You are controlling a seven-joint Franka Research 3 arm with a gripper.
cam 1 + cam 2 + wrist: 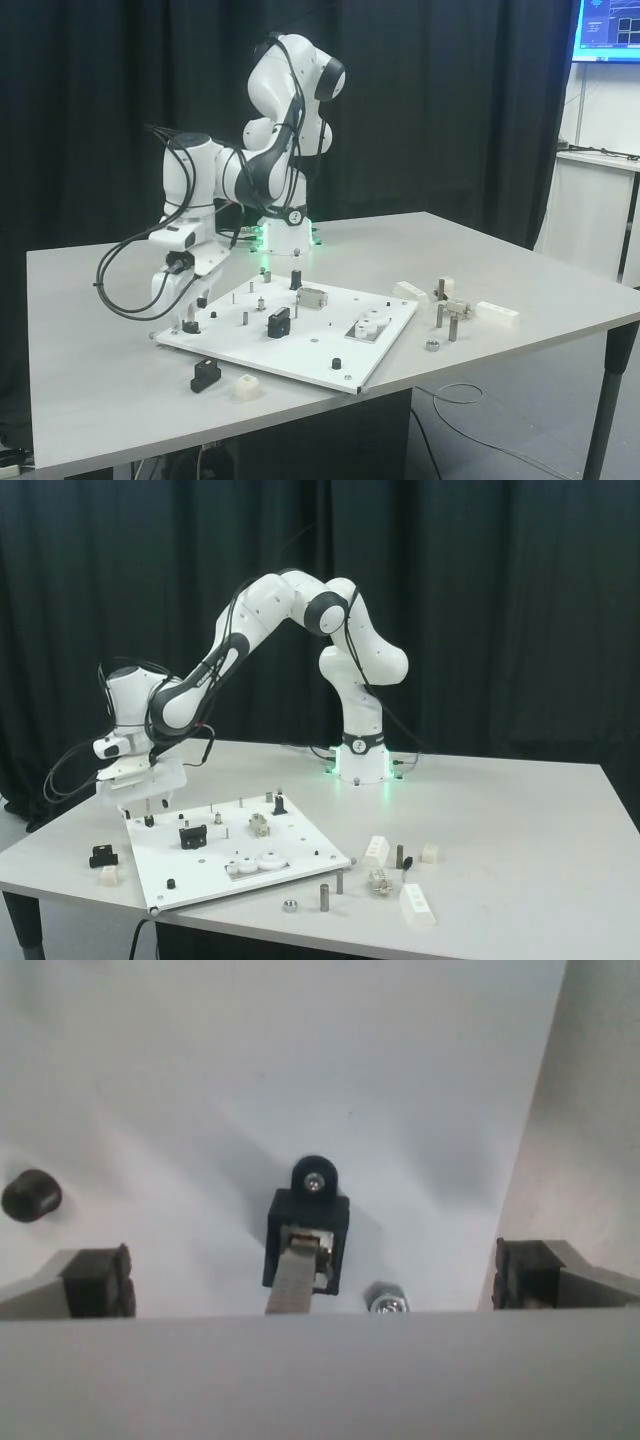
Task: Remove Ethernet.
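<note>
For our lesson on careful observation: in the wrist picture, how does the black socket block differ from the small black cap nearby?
The socket block is boxy; the cap is rounded. The socket block holds a grey plug and has a screw on its tab; the cap shows neither. The socket block sits between the open gripper's fingertips; the cap lies outside them. Both are black and sit on the white board.

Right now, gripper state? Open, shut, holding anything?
Gripper: open, holding nothing; its fingers stand wide apart on either side of the Ethernet plug, not touching it.
</note>
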